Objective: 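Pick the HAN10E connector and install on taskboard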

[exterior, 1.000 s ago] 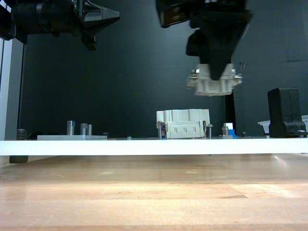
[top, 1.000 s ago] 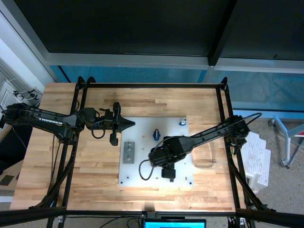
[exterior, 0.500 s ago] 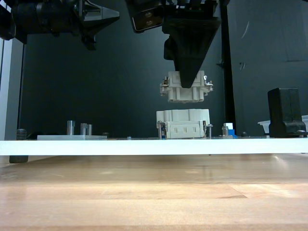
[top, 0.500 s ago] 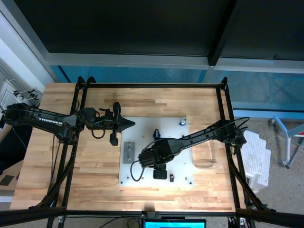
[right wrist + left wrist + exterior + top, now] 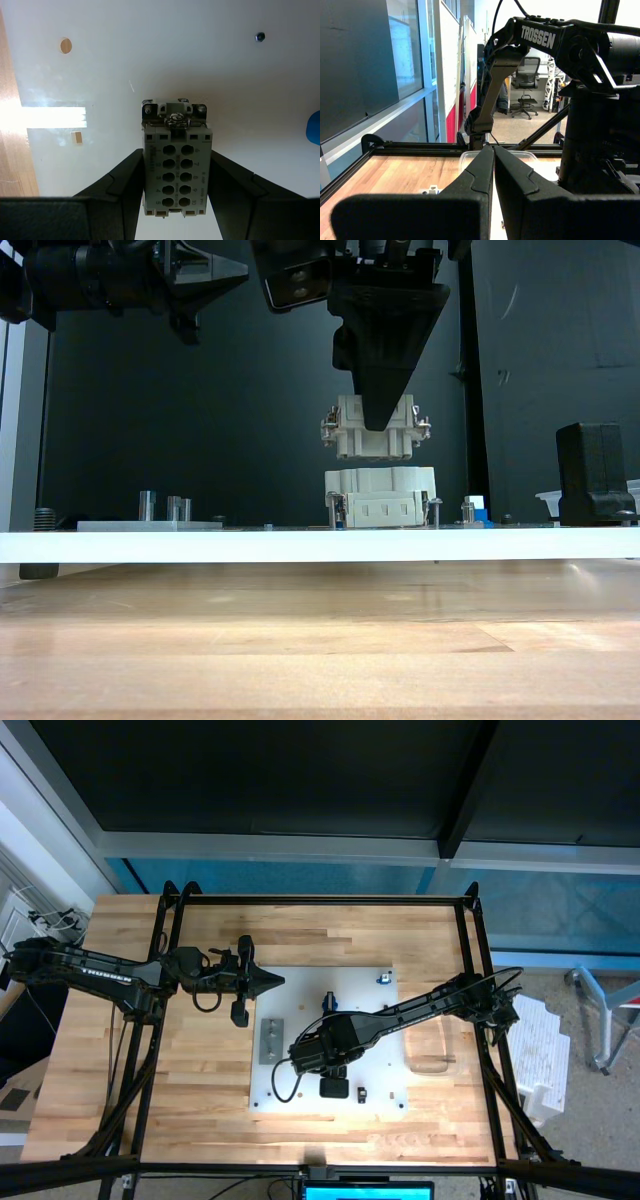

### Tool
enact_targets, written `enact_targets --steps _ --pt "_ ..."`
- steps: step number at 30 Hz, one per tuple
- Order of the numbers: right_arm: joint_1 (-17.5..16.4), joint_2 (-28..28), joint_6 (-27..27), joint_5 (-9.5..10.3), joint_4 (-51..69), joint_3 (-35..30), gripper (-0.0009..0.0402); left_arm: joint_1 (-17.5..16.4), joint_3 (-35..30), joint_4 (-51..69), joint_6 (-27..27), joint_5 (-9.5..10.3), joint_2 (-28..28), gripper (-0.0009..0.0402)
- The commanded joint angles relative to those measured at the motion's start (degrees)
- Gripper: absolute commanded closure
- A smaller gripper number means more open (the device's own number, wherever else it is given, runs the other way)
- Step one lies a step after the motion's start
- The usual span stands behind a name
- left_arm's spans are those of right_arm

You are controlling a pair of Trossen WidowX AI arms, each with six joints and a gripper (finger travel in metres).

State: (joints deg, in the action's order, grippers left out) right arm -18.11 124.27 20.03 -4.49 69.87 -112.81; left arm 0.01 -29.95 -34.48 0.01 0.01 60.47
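**Connector poised above its housing, seating not yet done**

We have the HAN10E connector (image 5: 176, 150) clamped between the fingers (image 5: 120, 175) of the right gripper (image 5: 378, 422). It hangs just above the matching beige housing (image 5: 381, 498) on the taskboard (image 5: 300, 543), with a thin gap between them. We judge this to be the alignment step. The next move calls for a straight descent with the block squared; in the low view it sits slightly toward the left arm's side. The left gripper (image 5: 493, 165), fingers pressed together, hangs parked over the board's far-left corner

Matte black arms, white TROSSEN lettering, looped black cables. Left gripper (image 5: 280, 980): black wedge fingers, beside taskboard (image 5: 385, 1070). Right gripper (image 5: 380, 422): alike, above it.
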Motion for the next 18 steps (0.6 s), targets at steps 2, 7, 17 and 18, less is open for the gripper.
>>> enact_targets --steps 2,7,17,18 --pt "-0.02 -0.02 0.02 0.0 -0.11 0.46 0.0354 0.0 0.0 -0.02 0.0 0.0 0.02 0.0392" --pt "-0.04 -0.02 0.0 0.0 -0.35 0.83 0.0354 -0.02 0.0 -0.02 0.0 0.0 0.02 0.0392" --pt "-0.04 -0.02 0.0 0.0 -0.79 1.07 0.0354 0.0 0.0 -0.02 0.0 0.0 0.02 0.0392" --pt "-0.07 -0.02 0.0 0.02 -0.81 1.11 0.0354 0.0 0.0 -0.02 0.0 0.0 0.02 0.0392"
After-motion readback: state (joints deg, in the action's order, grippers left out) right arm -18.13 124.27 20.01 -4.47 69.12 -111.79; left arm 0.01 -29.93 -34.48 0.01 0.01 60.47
